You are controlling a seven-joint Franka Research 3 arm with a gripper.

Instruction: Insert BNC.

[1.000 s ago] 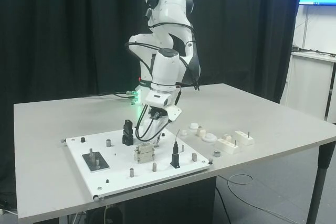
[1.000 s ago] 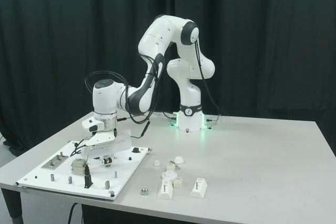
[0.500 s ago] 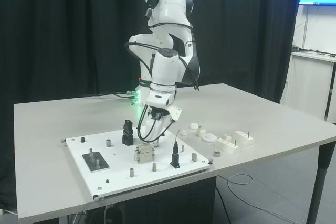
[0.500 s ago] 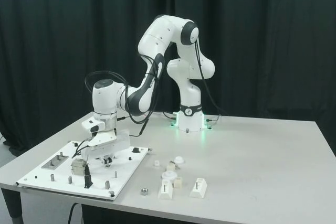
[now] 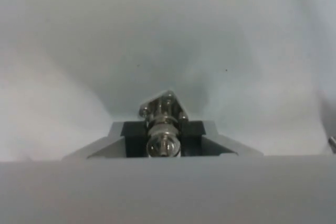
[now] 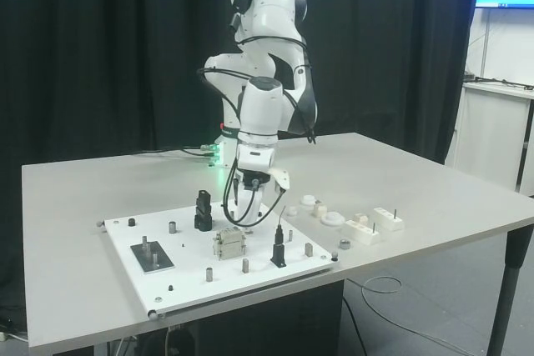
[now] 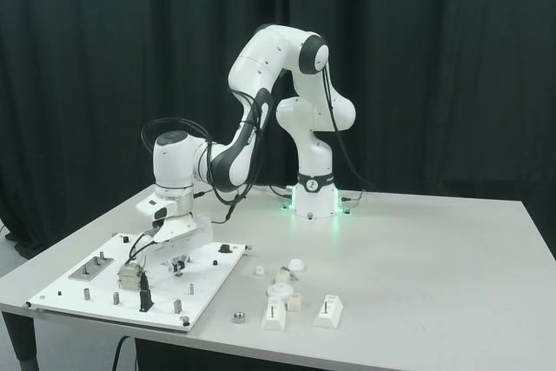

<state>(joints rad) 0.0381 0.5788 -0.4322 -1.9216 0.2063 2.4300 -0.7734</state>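
From where I stand, the gripper (image 6: 250, 219) hangs low over the white board (image 6: 188, 277) on the desk (image 6: 67, 206). In the wrist view the BNC connector (image 5: 164, 129) sits directly beneath it, apparently clamped between the black fingers (image 5: 135, 137). It looks seated or nearly so; release probably remains.

Robot body: glossy white seven-joint arm (image 7: 261, 67) with rounded shells, black joint rings, thin black looping cables (image 7: 165, 132) by the wrist; green light at base (image 7: 314, 207).
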